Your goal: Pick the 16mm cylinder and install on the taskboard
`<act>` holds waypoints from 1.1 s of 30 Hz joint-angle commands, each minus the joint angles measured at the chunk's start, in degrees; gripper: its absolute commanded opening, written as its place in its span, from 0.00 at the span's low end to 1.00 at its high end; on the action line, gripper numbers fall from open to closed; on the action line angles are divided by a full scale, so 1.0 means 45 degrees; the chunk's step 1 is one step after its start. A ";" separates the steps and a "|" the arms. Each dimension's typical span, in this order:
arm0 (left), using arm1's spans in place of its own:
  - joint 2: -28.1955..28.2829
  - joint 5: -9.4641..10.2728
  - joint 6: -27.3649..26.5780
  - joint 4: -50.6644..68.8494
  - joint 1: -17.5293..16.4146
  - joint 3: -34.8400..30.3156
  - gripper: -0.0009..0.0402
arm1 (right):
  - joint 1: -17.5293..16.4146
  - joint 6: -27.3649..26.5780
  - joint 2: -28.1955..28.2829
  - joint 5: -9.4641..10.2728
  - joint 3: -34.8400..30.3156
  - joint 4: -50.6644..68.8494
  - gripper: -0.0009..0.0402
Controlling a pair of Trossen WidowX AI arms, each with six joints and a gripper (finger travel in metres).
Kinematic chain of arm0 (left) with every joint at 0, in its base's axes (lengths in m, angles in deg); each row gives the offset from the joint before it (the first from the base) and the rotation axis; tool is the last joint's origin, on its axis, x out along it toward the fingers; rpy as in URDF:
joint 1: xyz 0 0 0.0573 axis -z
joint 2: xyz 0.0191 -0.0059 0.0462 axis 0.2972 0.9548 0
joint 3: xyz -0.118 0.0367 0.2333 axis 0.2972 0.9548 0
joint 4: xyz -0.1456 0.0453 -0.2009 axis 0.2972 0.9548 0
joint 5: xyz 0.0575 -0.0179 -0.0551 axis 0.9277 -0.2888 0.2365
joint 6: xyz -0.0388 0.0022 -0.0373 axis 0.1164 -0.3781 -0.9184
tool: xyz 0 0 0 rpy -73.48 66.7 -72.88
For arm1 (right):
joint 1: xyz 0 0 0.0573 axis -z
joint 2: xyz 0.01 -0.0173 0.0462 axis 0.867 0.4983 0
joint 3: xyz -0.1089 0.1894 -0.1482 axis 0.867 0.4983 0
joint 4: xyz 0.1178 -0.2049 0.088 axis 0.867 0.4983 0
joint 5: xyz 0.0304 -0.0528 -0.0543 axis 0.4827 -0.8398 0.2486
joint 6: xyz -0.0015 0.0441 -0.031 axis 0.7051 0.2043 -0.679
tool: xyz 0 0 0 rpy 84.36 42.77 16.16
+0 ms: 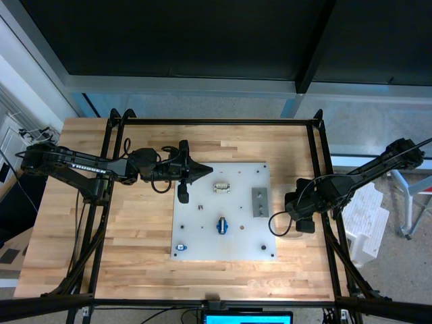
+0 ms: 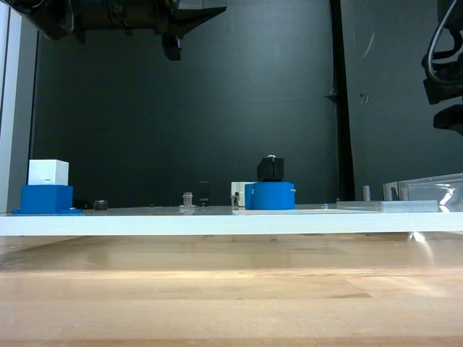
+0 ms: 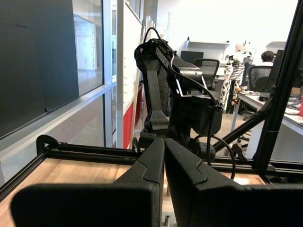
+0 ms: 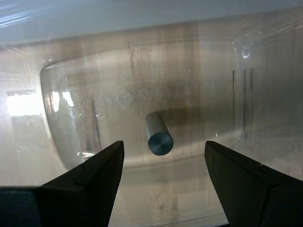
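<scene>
The pick step was in hand: the right gripper point(image 4: 163, 147) was poised over the clear tray point(image 4: 49, 113), fingers wide. The 16mm cylinder point(image 4: 156, 130) lay on its side in the tray below the gap, ungrasped. A descent and closure were judged to be needed next. The left gripper point(image 1: 206, 170) was parked above the taskboard point(image 1: 202, 236) at its far left corner, fingers together.

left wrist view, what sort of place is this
Likely a robotics lab in an open office: desks and office chairs behind, a black-framed wooden table, the left gripper shut, raised near the taskboard, the right gripper open over a clear tray.
</scene>
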 commanded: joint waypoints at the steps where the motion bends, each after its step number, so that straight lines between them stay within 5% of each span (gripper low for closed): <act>1: 0.0000 -0.0005 0.0005 0.0000 0.0000 -0.0005 0.02 | -0.0058 0.0024 0.0005 0.0005 0.0228 -0.0340 0.59; 19: 0.0000 -0.0005 0.0005 -0.0005 -0.0005 -0.0005 0.02 | -0.0175 -0.0005 0.0340 -0.0078 0.1243 -0.1860 0.49; 33: 0.0000 -0.0005 0.0005 -0.0005 0.0000 -0.0005 0.02 | -0.0170 -0.0024 0.0330 -0.0073 0.1243 -0.1885 0.30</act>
